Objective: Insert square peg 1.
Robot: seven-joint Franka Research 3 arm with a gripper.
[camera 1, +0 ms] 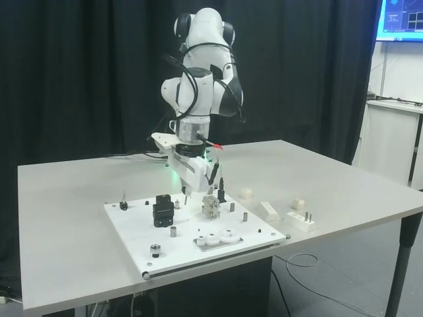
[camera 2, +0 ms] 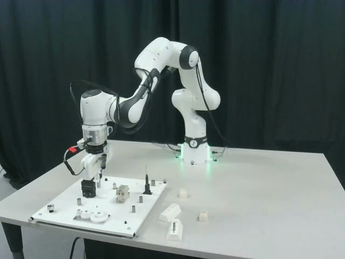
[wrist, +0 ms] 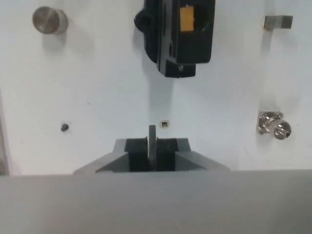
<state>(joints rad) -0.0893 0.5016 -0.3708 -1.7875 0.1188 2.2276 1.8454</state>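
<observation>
In the wrist view my gripper is shut on a thin grey square peg that stands upright between the fingers. Its tip hangs just beside a small square hole in the white board, slightly off it and not inside. From the room views the gripper hovers low over the board's far side, close to a black connector block; the peg itself is too small to make out there.
Around the hole stand the black connector block, a round metal stud, a grey bar, a metal socket and a small black screw. White gears sit at the board's front. White holder blocks lie on the grey table.
</observation>
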